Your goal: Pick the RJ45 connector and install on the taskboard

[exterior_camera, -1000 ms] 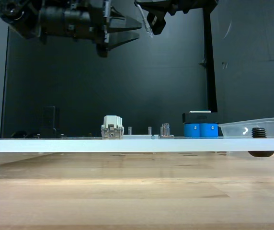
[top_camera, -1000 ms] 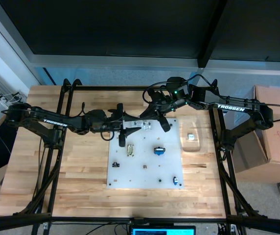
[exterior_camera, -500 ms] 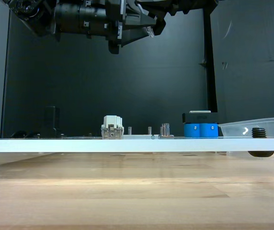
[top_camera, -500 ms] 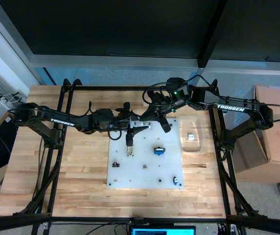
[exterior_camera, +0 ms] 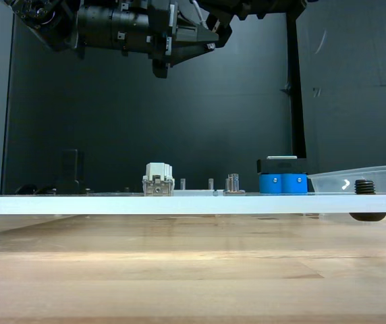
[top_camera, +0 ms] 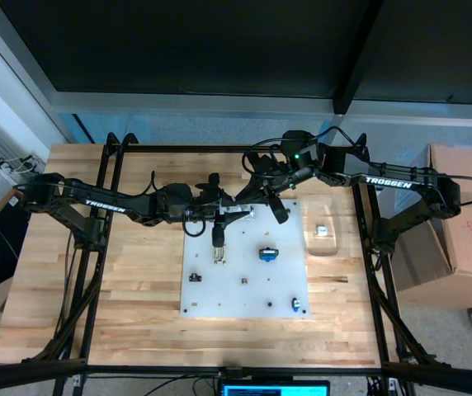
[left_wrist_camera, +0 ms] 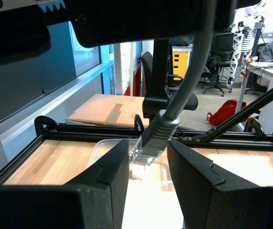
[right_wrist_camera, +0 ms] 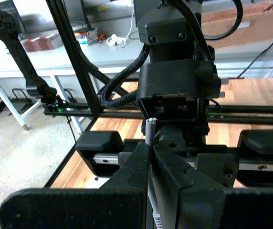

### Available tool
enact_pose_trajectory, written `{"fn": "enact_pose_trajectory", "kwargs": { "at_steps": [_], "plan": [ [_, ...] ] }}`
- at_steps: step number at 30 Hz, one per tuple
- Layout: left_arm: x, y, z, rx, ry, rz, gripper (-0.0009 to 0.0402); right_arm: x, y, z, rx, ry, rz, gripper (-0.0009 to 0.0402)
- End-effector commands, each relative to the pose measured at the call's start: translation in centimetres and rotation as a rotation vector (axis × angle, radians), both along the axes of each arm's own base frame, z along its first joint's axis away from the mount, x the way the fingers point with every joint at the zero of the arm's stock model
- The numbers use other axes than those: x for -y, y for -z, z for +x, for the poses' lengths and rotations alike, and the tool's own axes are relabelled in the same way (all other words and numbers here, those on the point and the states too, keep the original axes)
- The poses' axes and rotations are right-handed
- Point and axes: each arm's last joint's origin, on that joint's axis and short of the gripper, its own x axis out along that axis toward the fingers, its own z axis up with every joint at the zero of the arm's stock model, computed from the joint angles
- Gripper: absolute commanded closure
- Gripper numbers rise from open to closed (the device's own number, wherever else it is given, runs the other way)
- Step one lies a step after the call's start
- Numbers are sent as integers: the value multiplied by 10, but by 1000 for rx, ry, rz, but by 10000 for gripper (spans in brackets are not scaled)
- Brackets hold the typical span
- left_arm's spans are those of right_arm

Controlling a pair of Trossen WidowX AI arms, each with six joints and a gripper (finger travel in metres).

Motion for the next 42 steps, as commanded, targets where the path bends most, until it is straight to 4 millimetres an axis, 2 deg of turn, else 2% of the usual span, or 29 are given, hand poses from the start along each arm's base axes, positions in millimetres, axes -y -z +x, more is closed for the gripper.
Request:
{"fn": "enact_pose_trajectory", "kwargs": {
  "at_steps": [1,7,13,18,27,32,40,42],
  "plan": [
    [0,0,0,3,0,0,290,-1,5,-6,71,12,21,393],
    [0,-1,0,14,0,-3,284,-3,17,-21,226,29,72,393],
    [0,-8,0,85,2,-4,283,-3,30,-23,249,32,76,393],
    [1,-8,0,84,16,-9,283,-4,30,-27,328,23,87,393],
    [1,-8,0,85,45,-14,284,-5,37,-30,329,21,81,393],
    [2,-8,0,82,63,-14,310,-5,37,-30,336,21,79,393],
    [2,-7,0,77,69,-16,390,-5,37,-30,339,24,82,393],
    [2,-7,0,77,68,-20,393,-5,37,-30,338,24,82,393]
  ]
}}
